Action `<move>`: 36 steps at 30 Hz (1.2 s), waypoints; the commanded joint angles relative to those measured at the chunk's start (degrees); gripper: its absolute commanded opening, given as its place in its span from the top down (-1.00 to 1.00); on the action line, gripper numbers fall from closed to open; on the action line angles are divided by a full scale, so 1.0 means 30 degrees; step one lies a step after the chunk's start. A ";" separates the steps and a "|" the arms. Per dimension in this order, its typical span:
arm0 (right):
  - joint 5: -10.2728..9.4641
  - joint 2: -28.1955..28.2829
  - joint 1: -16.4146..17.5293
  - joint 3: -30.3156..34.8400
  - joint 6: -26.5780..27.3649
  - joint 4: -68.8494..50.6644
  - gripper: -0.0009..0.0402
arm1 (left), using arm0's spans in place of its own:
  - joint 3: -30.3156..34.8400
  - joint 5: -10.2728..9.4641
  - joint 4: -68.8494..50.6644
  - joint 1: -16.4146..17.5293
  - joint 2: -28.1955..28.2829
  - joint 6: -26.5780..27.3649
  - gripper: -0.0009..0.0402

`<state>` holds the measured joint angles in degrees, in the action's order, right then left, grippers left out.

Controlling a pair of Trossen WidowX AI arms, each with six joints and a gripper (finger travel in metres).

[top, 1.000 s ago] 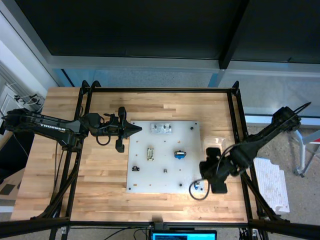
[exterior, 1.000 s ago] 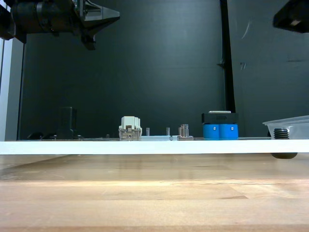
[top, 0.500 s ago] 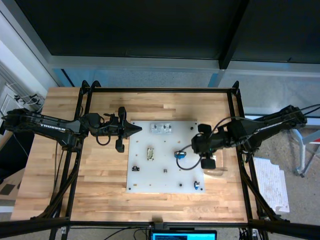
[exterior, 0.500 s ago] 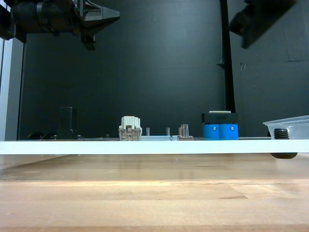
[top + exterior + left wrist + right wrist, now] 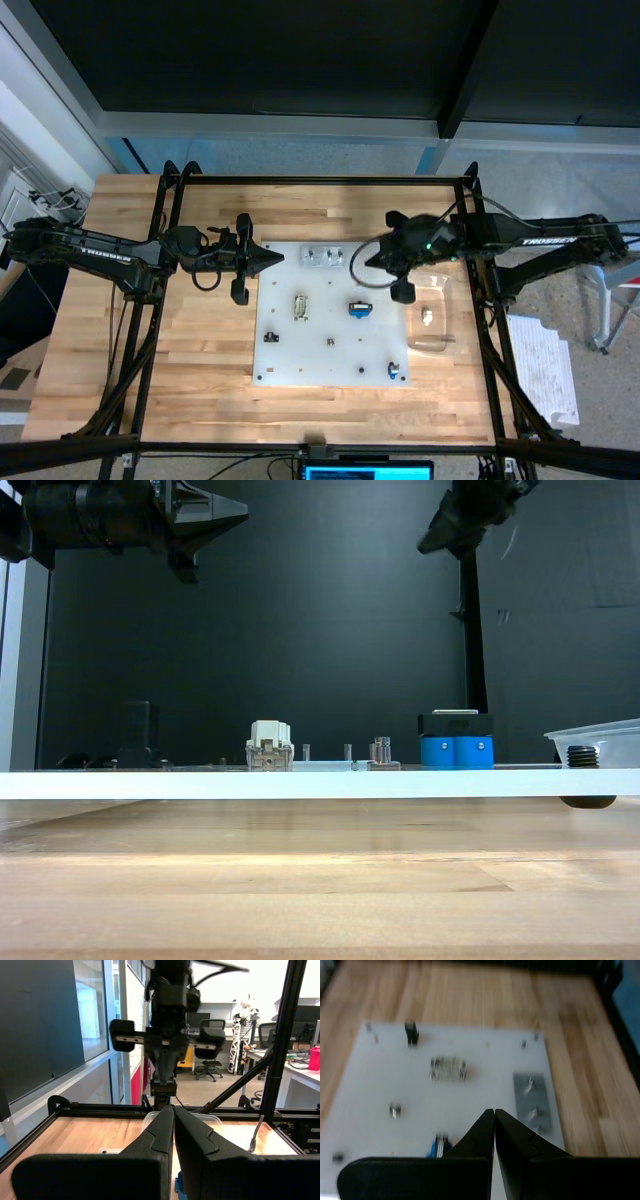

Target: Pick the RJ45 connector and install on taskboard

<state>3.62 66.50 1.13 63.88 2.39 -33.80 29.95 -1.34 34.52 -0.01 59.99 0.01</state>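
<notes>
In the high view the jack (image 5: 397,372) at the white board's (image 5: 300,350) five o'clock corner is too small to show whether the connector sits in it. The pale block (image 5: 427,316) in the clear tray (image 5: 447,300), at the board's three o'clock, reads no better.

The low view's upper edge partly cuts off the left gripper (image 5: 240,516) at eleven o'clock and the right gripper (image 5: 428,542) at one o'clock. Its right edge cuts the tray.

The right wrist view is blurred, with a blue part (image 5: 435,1147) half hidden behind that gripper's closed fingers (image 5: 477,1132). The left gripper's pressed-together fingers hide most of the board.

High camera looks down from the near edge, low camera skims level (far closer); both share the flat white plastic board (image 5: 300,350). My left gripper (image 5: 278,258), left of it, sights my right gripper (image 5: 370,262) above it.
</notes>
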 commanded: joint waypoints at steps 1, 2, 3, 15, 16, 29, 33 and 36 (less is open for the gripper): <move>-0.1115 -0.0787 -0.0903 -0.1501 0.0015 0.3024 0.96 | 0.0000 0.0007 0.0000 0.0000 0.0000 0.0000 0.96; -0.1151 -0.0925 -0.1071 -0.1960 -0.0022 0.3956 0.96 | 0.0000 0.0007 0.0000 0.0000 0.0000 0.0000 0.96; -0.1173 -0.1115 -0.1144 -0.2441 -0.0087 0.4925 0.96 | 0.0000 0.0007 0.0000 0.0007 0.0000 0.0000 0.96; -0.2565 -0.1457 -0.1217 -0.6776 -0.1377 1.5642 0.96 | 0.0000 0.0007 0.0000 0.0007 0.0007 0.0000 0.96; -0.2535 -0.1457 -0.1268 -0.6980 -0.1588 1.6254 0.96 | 0.0000 0.0007 0.0000 0.0000 0.0000 0.0000 0.96; -0.1144 -0.1457 -0.0415 -0.8007 -0.1639 1.9169 0.96 | 0.0000 0.0007 0.0000 0.0000 0.0000 0.0000 0.96; -0.1144 -0.1457 -0.0393 -0.8036 -0.1610 1.9322 0.96 | 0.0000 0.0007 0.0000 0.0000 0.0000 0.0000 0.96; -0.1180 -0.1457 -0.0401 -0.8291 -0.1639 1.9540 0.96 | 0.0000 0.0007 0.0000 0.0007 0.0007 0.0000 0.96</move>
<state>0.19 62.08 -0.08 39.40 -2.46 24.53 29.95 -1.34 34.52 -0.01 59.96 0.01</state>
